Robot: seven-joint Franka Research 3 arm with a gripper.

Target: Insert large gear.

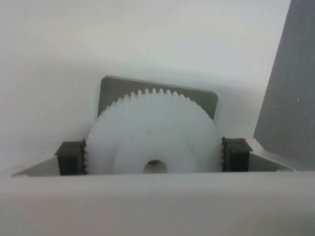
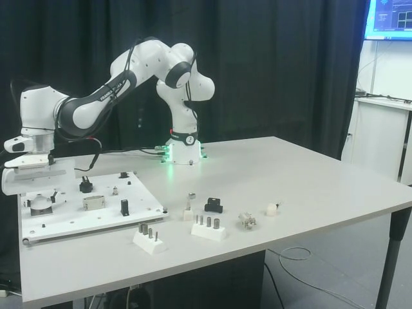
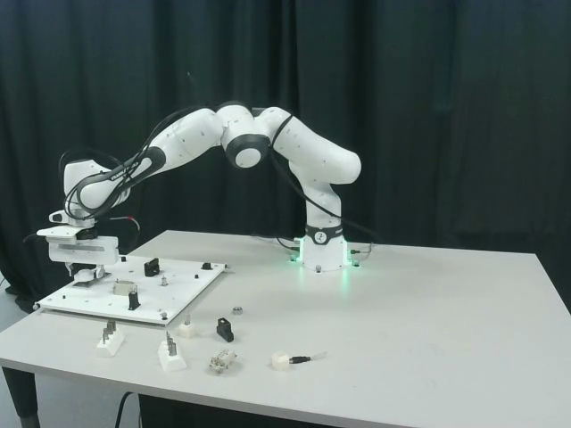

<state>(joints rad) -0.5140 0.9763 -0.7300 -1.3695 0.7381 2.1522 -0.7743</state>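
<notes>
A large white gear (image 1: 152,135) with a toothed rim and a centre hole fills the middle of the wrist view. My gripper (image 1: 153,156) is shut on it, one black ribbed finger pad (image 1: 71,157) against each side of the rim. Behind the gear lies a grey metal plate (image 1: 115,91) on the white assembly board (image 1: 59,64). In the first room view the gripper (image 2: 40,201) hangs just over the left end of the board (image 2: 138,207), the gear (image 2: 40,205) at its tip. The second room view shows the gripper (image 3: 85,275) low over the board (image 3: 178,290).
The board carries black fixtures (image 2: 85,187) and a metal block (image 2: 93,203). On the table in front stand two white peg holders (image 2: 149,239), a black bracket (image 2: 214,206), a metal connector (image 2: 247,221) and a small white part (image 2: 272,208). The arm's base (image 2: 182,149) stands behind.
</notes>
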